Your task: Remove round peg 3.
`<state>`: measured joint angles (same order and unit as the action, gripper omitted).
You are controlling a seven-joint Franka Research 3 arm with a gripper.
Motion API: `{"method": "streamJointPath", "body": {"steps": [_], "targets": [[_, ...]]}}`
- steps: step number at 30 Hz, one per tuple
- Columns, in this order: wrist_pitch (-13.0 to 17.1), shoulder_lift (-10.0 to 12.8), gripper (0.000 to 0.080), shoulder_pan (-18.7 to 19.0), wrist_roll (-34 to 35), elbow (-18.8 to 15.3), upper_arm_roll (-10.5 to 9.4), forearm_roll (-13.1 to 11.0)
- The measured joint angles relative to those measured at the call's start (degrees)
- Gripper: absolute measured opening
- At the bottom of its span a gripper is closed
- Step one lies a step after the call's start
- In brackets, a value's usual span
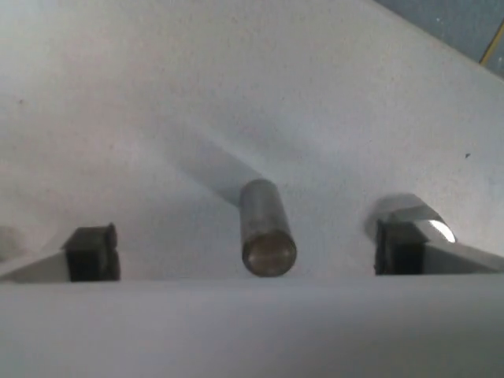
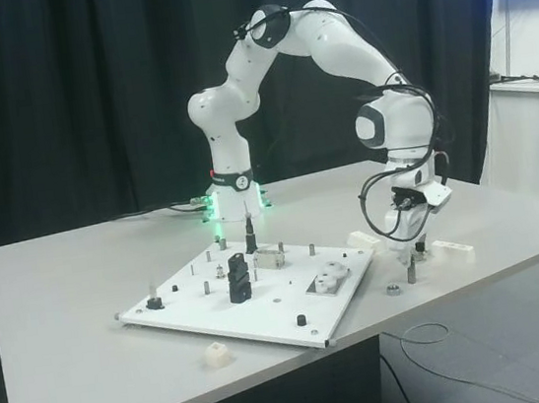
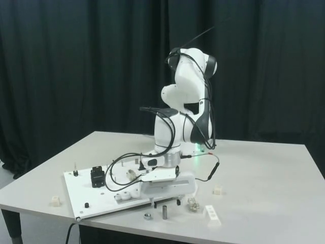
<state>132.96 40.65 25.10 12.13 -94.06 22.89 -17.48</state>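
Toppling is the main risk: round peg 3 [image 1: 266, 230] is seen standing upright and free on the grey desk [image 3: 264, 173], between the spread fingers of the pincer [image 1: 244, 256] and touched by neither, so it could be knocked over and sent rolling if the fingers are lifted crookedly. The arm [image 2: 328, 45] is arched over from its base, with the open, empty pincer held low beside the white board [image 2: 254, 308].

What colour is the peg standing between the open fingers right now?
Grey, a plain metal look with no pattern. The round peg shows best in the wrist view, standing free on the grey table.
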Motion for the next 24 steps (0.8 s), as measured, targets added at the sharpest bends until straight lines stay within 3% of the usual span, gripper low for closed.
{"method": "streamJointPath", "body": {"steps": [2, 3, 11, 24], "targets": [[-1.4, 0.0, 0.0712, -0.1, 0.1, 0.9, 0.01, 0.2], [-2.0, 0.0, 0.0781, -0.1, 0.2, 1.4, 0.04, 0.2], [-6.9, 0.0, 0.0795, -0.8, 0.9, 4.7, 0.12, 1.5], [-10.0, 0.0, 0.08, -1.7, 1.5, 7.5, 0.12, 3.8]]}}
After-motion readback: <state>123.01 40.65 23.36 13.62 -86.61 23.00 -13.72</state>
